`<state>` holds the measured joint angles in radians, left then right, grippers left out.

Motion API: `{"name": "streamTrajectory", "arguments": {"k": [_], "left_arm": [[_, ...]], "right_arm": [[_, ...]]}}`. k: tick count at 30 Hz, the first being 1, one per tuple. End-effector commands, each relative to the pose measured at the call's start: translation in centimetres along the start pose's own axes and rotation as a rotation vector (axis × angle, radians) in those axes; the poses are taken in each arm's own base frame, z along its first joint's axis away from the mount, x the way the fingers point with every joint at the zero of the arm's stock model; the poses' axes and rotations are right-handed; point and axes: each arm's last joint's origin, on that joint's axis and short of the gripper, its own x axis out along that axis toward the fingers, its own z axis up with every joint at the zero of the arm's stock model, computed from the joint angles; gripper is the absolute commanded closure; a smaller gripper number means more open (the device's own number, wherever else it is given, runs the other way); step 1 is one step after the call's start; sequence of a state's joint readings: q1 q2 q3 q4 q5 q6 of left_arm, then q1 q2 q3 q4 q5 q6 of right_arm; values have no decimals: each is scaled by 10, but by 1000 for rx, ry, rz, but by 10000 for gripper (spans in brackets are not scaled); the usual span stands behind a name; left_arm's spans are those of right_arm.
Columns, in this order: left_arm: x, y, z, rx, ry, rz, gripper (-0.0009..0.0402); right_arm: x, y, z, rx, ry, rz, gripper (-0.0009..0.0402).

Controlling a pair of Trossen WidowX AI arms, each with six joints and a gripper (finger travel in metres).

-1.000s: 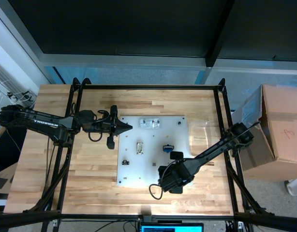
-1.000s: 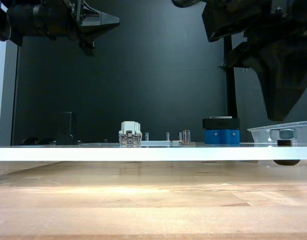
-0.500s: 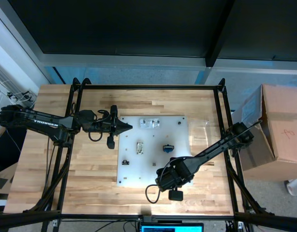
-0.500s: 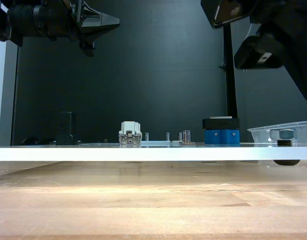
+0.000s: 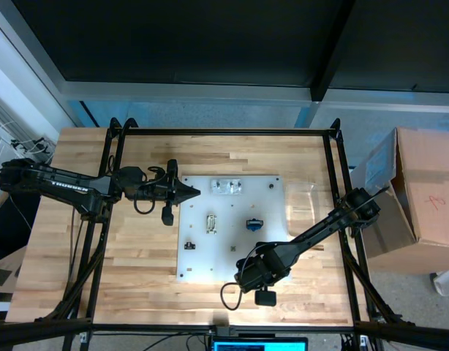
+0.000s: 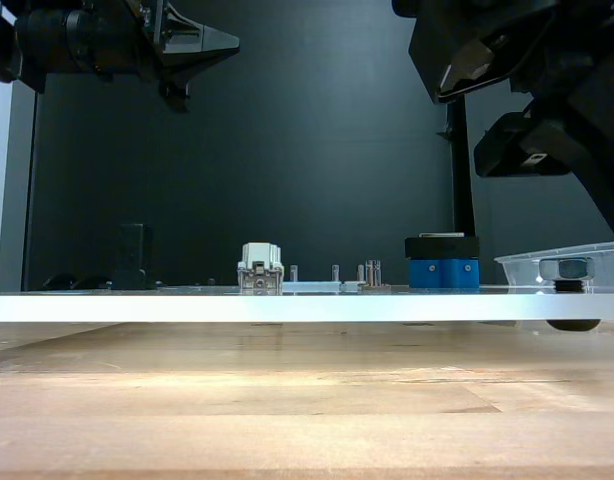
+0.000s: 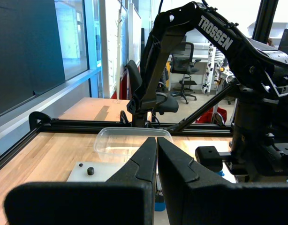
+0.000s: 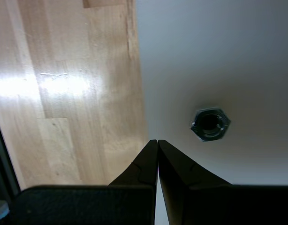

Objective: Unfasten the M12 nut and place it in the container

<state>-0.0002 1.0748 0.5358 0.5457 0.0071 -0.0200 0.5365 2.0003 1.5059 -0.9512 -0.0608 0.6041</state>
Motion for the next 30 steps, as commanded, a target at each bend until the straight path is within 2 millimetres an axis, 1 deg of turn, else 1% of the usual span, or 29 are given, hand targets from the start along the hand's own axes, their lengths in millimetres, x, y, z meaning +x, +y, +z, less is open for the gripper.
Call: {"name": "streamTrajectory", "arguments": {"k": [1,3,5,10,14,17,25,30], "left_arm": [[0,0,0,0,0,0,393],[0,0,0,0,0,0,393],[0,0,0,0,0,0,393],[0,0,0,0,1,0,393],[0,0,0,0,-2,1,393],[0,0,0,0,-1,0,393],[0,0,0,0,2,0,393],[0,0,0,0,-2,0,393]], "right_arm": [[-1,-3,0,-15,-43,-92,393],[-7,-9,-2,-4,-82,-212,393],[-14,-12,-4,2,-99,-286,393],[-21,-13,-6,7,-95,-300,393],[-21,-11,-6,15,-77,-262,393],[-21,-9,-6,44,-52,-197,393],[-30,0,-2,72,-8,-35,393],[-31,2,-1,82,-21,-22,393]]}}
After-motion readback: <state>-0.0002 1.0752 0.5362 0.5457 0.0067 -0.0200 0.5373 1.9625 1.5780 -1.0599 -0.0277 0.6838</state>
